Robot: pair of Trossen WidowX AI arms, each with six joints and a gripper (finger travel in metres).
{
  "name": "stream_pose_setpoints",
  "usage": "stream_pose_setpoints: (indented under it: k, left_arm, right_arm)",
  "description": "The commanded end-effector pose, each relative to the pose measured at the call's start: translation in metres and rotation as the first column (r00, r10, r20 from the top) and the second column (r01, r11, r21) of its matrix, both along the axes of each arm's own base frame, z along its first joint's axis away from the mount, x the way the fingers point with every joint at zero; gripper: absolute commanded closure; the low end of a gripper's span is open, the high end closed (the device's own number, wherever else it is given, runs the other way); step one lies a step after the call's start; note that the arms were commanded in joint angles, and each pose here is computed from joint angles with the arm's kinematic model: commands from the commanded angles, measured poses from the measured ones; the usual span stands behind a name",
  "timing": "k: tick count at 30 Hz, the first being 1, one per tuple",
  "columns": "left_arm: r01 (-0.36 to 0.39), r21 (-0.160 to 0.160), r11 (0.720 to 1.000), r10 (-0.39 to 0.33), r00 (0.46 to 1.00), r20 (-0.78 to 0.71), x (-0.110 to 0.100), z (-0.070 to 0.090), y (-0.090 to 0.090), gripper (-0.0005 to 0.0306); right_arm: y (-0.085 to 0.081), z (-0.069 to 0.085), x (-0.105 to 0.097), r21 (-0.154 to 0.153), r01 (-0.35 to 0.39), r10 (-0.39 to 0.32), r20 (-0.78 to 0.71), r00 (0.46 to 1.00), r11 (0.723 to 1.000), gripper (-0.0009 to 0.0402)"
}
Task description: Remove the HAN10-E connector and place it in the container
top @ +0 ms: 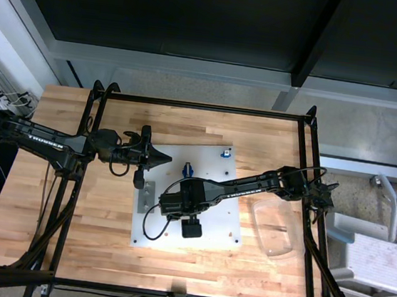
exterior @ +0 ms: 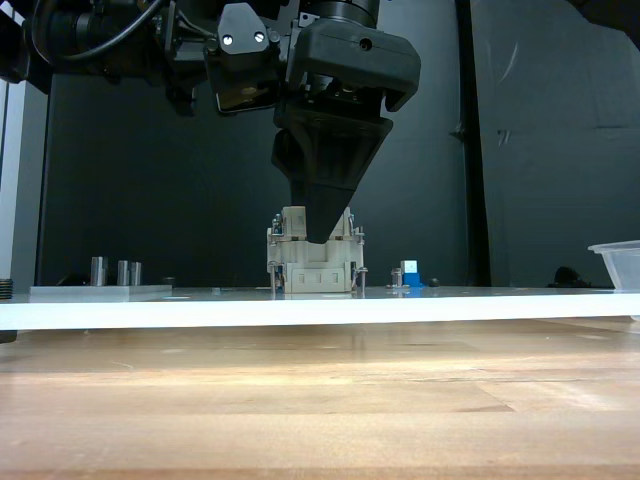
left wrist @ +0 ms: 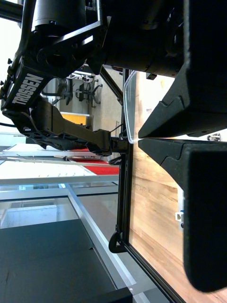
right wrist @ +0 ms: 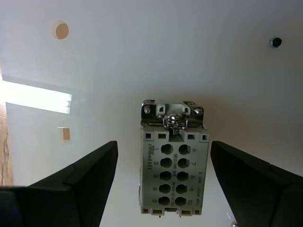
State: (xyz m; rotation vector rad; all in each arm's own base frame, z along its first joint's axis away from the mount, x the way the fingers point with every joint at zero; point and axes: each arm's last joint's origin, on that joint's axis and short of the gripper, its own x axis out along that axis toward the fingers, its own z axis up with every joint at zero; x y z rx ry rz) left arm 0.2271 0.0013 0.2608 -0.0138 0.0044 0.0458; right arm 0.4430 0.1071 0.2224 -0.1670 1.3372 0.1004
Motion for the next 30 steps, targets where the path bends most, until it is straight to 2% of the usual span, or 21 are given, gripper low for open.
stream_pose_setpoints:
  k: [1, 17, 23, 30]
  left_arm:
    - [0.0, 0.0, 1.0, 0.0, 1.0, 0.0, 0.0, 0.0, 0.0, 0.03]
    - [0.0, 0.0, 1.0, 0.0, 1.0, 0.0, 0.0, 0.0, 0.0, 0.03]
    - [0.0, 0.0, 1.0, 0.0, 1.0, -0.001, 0.0, 0.0, 0.0, 0.03]
    - [0.0, 0.0, 1.0, 0.0, 1.0, 0.0, 0.0, 0.0, 0.0, 0.03]
  right_arm:
    - [0.0, 0.0, 0.0, -0.001, -0.005, 0.005, -0.001, 1.0, 1.0, 0.0144]
    - [-0.001, 0.0, 0.0, -0.001, -0.011, 0.011, -0.004, 1.0, 1.0, 0.0309]
    - [-0.002, 0.003, -0.001, -0.002, -0.01, 0.01, -0.003, 1.0, 1.0, 0.0344]
    - [-0.003, 0.015, -0.006, 0.0, -0.01, 0.01, 0.014, 1.0, 1.0, 0.0357]
